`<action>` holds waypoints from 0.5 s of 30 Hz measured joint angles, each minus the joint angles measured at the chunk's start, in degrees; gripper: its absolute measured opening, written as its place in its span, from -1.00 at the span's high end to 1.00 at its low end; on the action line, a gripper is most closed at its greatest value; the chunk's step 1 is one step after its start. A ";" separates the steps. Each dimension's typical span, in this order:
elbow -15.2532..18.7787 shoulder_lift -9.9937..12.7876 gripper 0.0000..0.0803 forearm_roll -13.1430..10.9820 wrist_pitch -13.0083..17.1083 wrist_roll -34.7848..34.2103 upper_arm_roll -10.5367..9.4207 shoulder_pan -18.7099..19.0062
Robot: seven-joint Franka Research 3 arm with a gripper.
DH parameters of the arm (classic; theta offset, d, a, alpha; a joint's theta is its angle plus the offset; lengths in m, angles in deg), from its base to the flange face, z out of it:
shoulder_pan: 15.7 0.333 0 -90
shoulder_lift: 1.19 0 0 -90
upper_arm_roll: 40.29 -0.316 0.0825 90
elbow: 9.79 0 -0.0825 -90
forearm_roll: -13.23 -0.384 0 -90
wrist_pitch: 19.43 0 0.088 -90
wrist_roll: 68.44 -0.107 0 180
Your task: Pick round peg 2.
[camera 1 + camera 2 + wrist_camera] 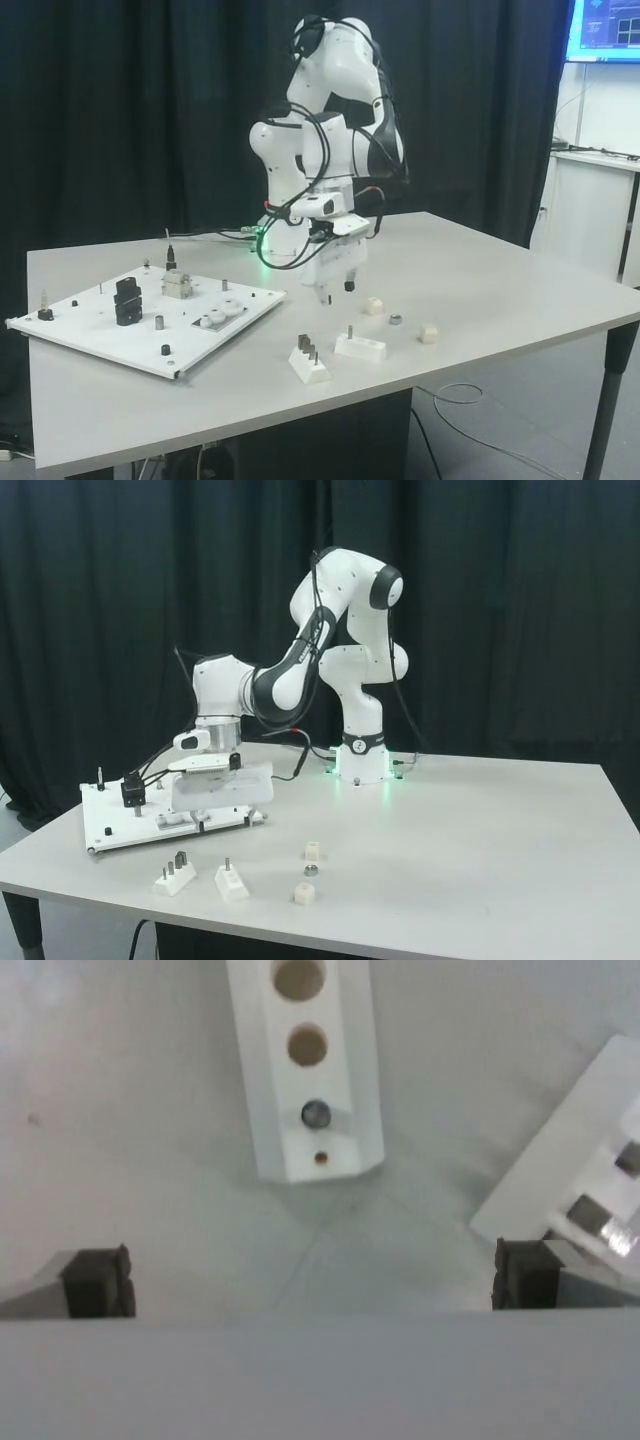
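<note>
1. The gripper hangs spread wide, holding nothing.
2. The peg stands in its white holder, upper centre of the wrist view.
3. Risk: descending off-centre, a finger could strike the holder and tip it.

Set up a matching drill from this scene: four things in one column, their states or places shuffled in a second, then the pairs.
Things:
1. claw
2. peg
3. board
4. base

States:
A. lit green at the foot
B. open above the table
C. upright in a white block
D. flat on the table, carrying parts

Pairs: 1-B, 2-C, 3-D, 4-A
</note>
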 joint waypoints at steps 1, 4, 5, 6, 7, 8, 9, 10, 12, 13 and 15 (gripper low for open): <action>-0.22 0.21 -0.99 -0.12 0.19 -0.13 -0.12 -0.01; -0.96 0.85 -0.99 -0.53 0.71 -0.29 -0.43 -0.04; -1.27 1.06 -0.99 -0.62 0.78 -0.40 -0.54 -0.08; -1.59 1.29 -0.99 -0.68 0.80 -0.57 -0.66 -0.15; -1.92 1.52 -0.99 -0.72 0.81 -0.79 -0.80 -0.25; -2.25 1.73 -0.99 -0.77 0.81 -1.01 -0.94 -0.36; -2.60 1.96 -0.99 -0.81 0.81 -1.26 -1.06 -0.47; -2.91 2.16 -0.99 -0.84 0.81 -1.50 -1.16 -0.56; -3.48 2.57 -0.99 -0.87 0.81 -1.86 -1.37 -0.75; -3.76 2.77 -0.99 -0.88 0.81 -1.97 -1.48 -0.85; -4.27 3.15 -0.99 -0.90 0.80 -2.15 -1.71 -1.06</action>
